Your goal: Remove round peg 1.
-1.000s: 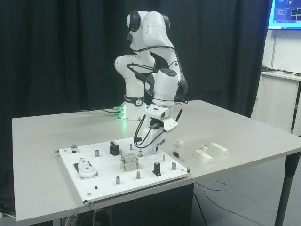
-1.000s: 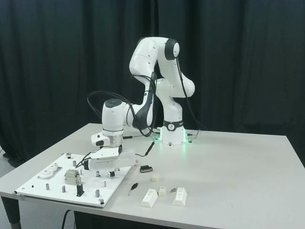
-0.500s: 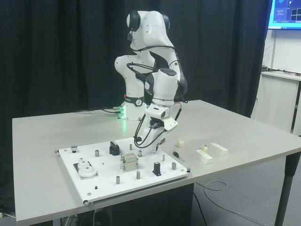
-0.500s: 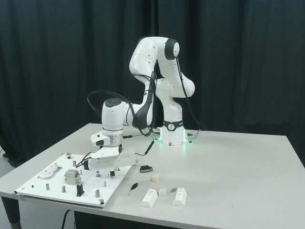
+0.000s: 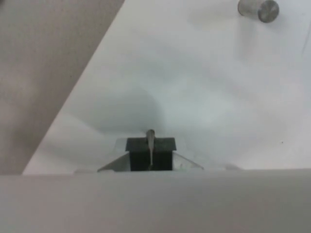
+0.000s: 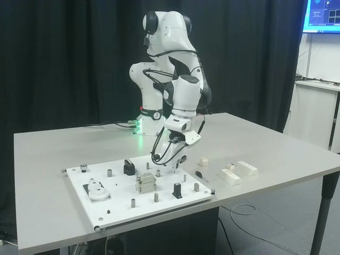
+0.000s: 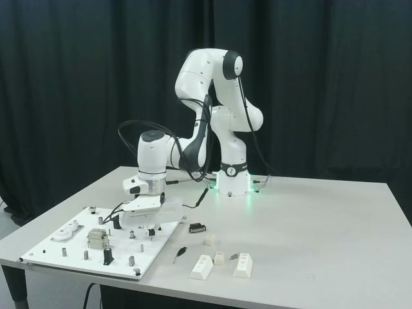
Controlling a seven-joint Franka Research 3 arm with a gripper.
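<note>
My gripper (image 5: 150, 151) is shut on a thin grey round peg (image 5: 150, 138), which sticks out between the black fingertips. It hangs just over the white board (image 5: 209, 87), close to the board's edge, and throws a soft shadow on it. In the first room view the gripper (image 6: 177, 164) sits low over the board's (image 6: 119, 210) back right part. In the second room view the gripper (image 7: 150, 230) is over the board's (image 7: 45, 252) near right corner. Another grey peg (image 5: 258, 8) stands upright in the board a little way off.
On the board are a grey connector (image 6: 145, 183), white gears (image 6: 97, 190), a black block (image 6: 128, 167), a black clip (image 6: 177, 190) and several short grey pegs. Right of the board lie white blocks (image 6: 247, 168), a small white cube (image 6: 202, 160) and a black tool (image 6: 201, 175).
The arm's wrist and gripper have risen slightly above the board. Nothing else on the table has moved.
</note>
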